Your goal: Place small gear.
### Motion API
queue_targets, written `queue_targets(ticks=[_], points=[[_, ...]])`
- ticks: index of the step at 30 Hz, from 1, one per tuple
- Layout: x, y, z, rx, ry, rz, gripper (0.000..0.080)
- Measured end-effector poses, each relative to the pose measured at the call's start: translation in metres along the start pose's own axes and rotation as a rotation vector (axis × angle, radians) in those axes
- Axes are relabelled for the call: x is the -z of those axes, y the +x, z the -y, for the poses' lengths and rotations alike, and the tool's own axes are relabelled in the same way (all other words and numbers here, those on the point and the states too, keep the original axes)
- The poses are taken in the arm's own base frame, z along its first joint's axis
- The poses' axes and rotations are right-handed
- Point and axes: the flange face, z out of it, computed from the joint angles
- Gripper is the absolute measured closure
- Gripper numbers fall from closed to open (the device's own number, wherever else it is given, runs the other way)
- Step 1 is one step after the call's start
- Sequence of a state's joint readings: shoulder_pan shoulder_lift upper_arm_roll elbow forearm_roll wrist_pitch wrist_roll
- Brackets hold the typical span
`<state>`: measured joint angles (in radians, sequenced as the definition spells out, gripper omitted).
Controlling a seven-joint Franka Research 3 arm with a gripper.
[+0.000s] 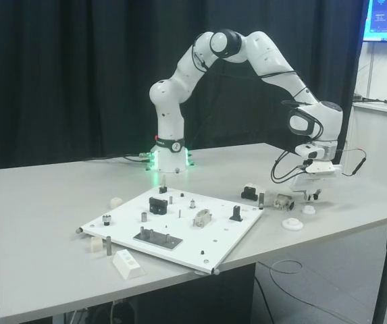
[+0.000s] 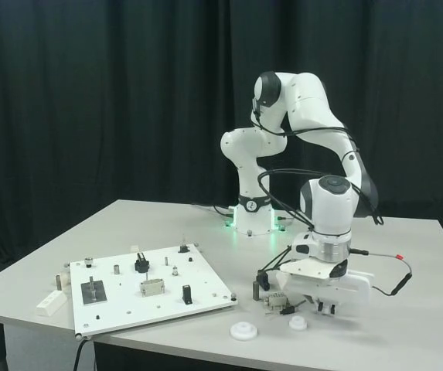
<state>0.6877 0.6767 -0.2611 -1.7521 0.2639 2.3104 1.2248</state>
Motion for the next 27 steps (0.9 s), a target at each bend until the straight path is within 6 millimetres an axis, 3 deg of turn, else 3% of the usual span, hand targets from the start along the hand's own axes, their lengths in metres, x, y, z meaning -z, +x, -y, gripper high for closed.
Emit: queue_targets(ticks=[1,6,7,14,15,16,17,27], points=[[-0.001,0.0,0.0,-0.001,0.0,0.0,0.0576],[-0.001,-0.001,0.0,-0.004,0.0,0.0,0.0576],[-0.001,-0.001,0.0,-0.004,0.0,0.0,0.0317],[0.002,0.0,0.001,-0.003,0.006,-0.002,0.0317],[0.003,0.0,0.001,-0.003,0.007,-0.003,0.0074],[0.004,0.0,0.001,-0.003,0.007,-0.004,0.0074],[0.004,0.0,0.001,-0.003,0.008,-0.005,0.0017],[0.012,0.002,0.0,-0.002,-0.001,-0.019,0.0017]])
